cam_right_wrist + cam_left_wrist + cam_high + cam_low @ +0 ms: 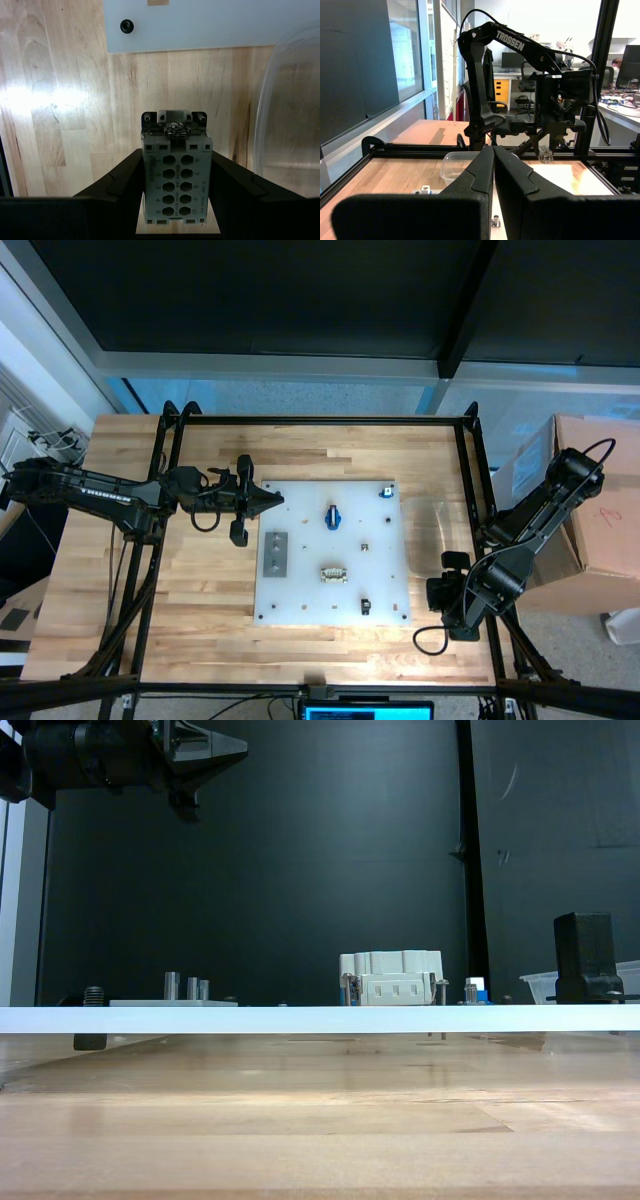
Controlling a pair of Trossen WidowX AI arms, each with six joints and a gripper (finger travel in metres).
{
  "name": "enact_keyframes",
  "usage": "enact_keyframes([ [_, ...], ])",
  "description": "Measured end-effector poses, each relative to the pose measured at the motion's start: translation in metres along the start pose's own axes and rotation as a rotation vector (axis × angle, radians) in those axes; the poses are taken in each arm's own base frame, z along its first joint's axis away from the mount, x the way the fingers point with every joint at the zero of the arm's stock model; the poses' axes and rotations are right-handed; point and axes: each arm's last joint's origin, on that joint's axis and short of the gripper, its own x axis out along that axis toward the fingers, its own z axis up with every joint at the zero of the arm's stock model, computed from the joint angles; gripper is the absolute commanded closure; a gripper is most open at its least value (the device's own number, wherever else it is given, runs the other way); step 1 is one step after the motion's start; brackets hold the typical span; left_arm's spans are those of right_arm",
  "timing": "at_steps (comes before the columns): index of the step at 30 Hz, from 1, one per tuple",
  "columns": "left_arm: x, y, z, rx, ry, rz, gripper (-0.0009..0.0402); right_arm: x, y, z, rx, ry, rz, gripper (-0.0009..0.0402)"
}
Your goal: Remove the HAN10E connector from the taskboard and place in the container
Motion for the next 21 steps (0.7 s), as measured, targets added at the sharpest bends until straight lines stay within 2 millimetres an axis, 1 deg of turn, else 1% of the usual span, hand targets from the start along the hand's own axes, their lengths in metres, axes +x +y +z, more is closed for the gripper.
enact_keyframes([
  [3, 0.000, 0.000, 0.000, 0.000, 0.000, 0.000, 0.0393, 0.004, 0.000, 0.001, 0.001, -0.030, -0.001, 0.0393],
  [10, 0.000, 0.000, 0.000, 0.000, 0.000, 0.000, 0.0393, 0.026, -0.003, -0.004, 0.016, -0.051, 0.032, 0.0393],
  [17, 0.000, 0.000, 0.000, 0.000, 0.000, 0.000, 0.0393, 0.042, -0.007, -0.010, 0.017, -0.022, 0.001, 0.0392],
  [21, 0.000, 0.000, 0.000, 0.000, 0.000, 0.000, 0.0393, 0.051, -0.008, -0.012, 0.014, 0.016, -0.006, 0.0374],
])
